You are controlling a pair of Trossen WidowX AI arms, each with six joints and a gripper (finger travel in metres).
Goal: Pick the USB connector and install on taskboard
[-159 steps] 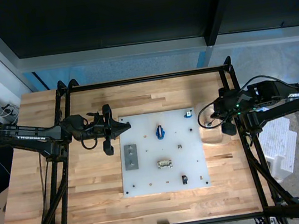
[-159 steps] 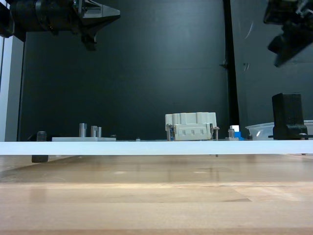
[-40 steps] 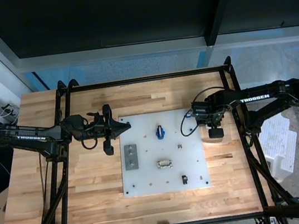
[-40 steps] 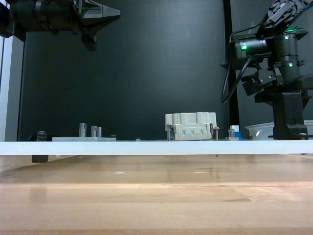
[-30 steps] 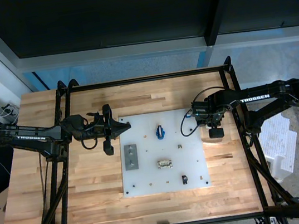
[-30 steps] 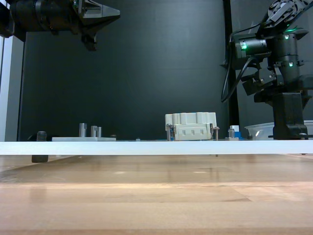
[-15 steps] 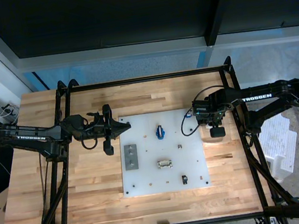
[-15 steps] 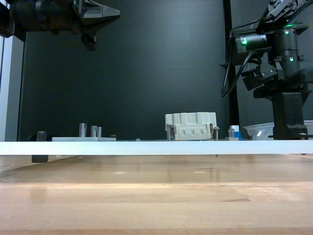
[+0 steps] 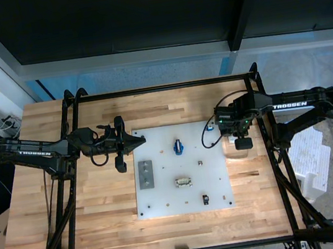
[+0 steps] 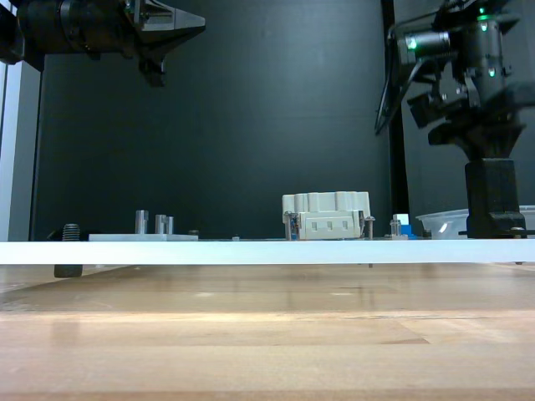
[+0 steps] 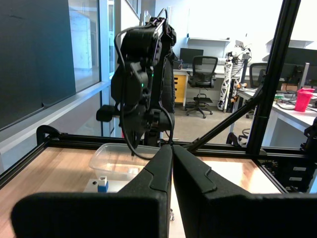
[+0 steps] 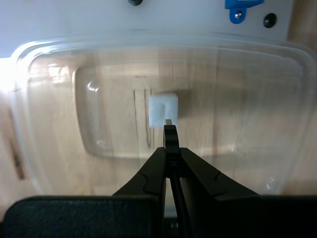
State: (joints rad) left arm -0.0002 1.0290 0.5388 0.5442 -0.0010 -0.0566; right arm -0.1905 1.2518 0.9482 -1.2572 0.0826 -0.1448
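right end effector (image 12: 170, 148): at the right of the high view, above the clear tray (image 12: 247, 148) that lies just beside the taskboard's (image 9: 164, 193) right edge; its fingers are together, clamped on the USB connector (image 12: 163, 110)
USB connector: a thin black stem nipped at the fingertips, with a white block at its free end; it casts a shadow on the tray floor, so I judge it clear of the tray and not yet at the board
why held so: gripped by the stem with the block pointing away, which probably leaves the mating end free to go into a port
left end effector (image 11: 172, 153): high at the upper left of the low view, above the board's far left corner; fingers together on nothing; likely parked out of the way
taskboard: white square plate at the centre of the high view, carrying a grey block (image 9: 145, 173), blue knob (image 9: 178, 146), beige socket (image 9: 183, 182) and black part (image 9: 206, 199); which spot takes the connector I cannot tell
tray's place: beside the board on the right arm's side, probably to keep the loose part within its reach
surface: counter (image 9: 93, 223) of pale wooden planks
room: black frame rails (image 9: 161, 88) around the counter; dark panel (image 9: 138, 16) behind; office chairs (image 11: 203, 67) beyond
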